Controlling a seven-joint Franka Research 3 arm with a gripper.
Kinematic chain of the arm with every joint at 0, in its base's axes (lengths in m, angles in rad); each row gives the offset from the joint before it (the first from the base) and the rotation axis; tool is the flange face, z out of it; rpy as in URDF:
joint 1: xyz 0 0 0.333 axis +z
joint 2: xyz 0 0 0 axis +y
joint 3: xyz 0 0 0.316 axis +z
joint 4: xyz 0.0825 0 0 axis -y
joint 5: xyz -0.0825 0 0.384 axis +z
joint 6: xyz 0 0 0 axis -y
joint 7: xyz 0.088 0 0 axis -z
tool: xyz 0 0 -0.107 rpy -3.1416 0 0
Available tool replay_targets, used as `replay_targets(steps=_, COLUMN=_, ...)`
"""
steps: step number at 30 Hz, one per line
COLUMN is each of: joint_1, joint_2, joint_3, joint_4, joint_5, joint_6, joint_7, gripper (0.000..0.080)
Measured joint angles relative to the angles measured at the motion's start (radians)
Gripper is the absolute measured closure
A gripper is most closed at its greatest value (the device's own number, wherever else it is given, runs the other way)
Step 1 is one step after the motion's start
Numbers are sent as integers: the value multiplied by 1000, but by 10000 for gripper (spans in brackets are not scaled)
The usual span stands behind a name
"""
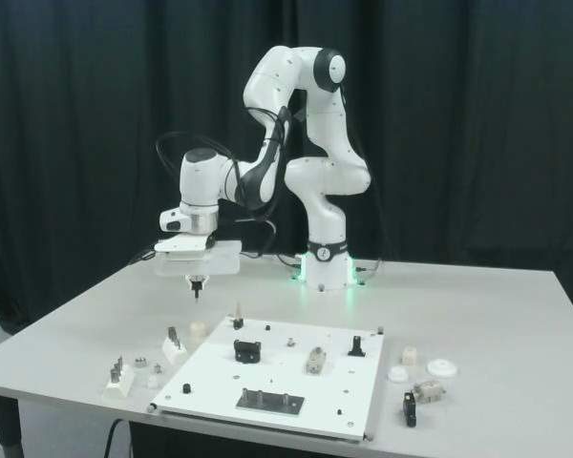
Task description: Insert USB.
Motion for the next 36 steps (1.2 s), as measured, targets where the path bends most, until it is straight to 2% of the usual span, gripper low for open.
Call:
replay_targets(steps=26, joint_1=8, joint_2=0, joint_3=1, joint_4=2, joint_5=0, joint_6=-4, joint_7=36, gripper=732)
replay_targets(steps=36, joint_1=39, joint_2=-18, joint_3=2, joint_4=13, joint_5=0, joint_6=-73, joint_7=94, gripper=732)
